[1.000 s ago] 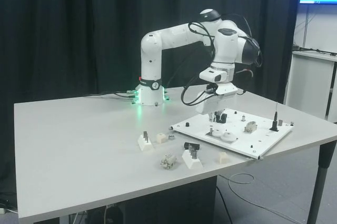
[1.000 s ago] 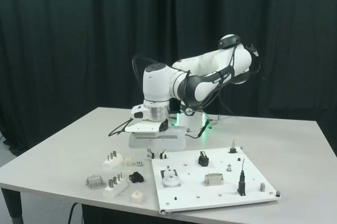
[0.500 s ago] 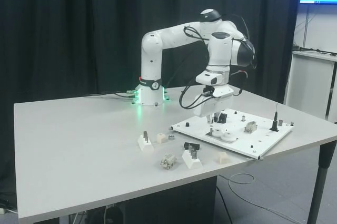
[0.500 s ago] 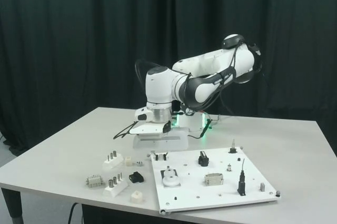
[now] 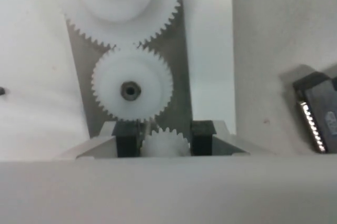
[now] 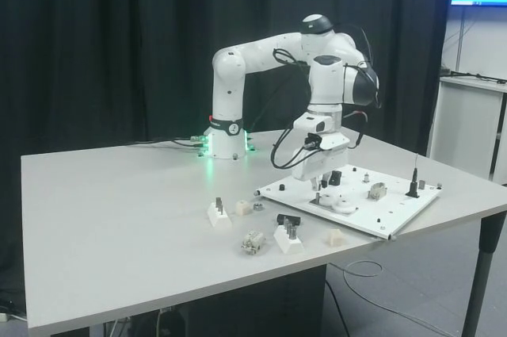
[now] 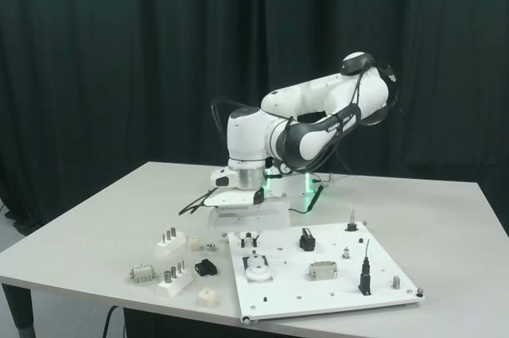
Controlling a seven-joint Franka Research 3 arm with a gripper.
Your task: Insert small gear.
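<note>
Small gear (image 5: 165, 143) sits pinched between the gripper (image 5: 165, 145) fingers, just beside the middle gear (image 5: 131, 83) on the white board (image 7: 334, 290). It looks light, rigid and slick; holding it across the toothed rim seems right, without crushing teeth.
</note>
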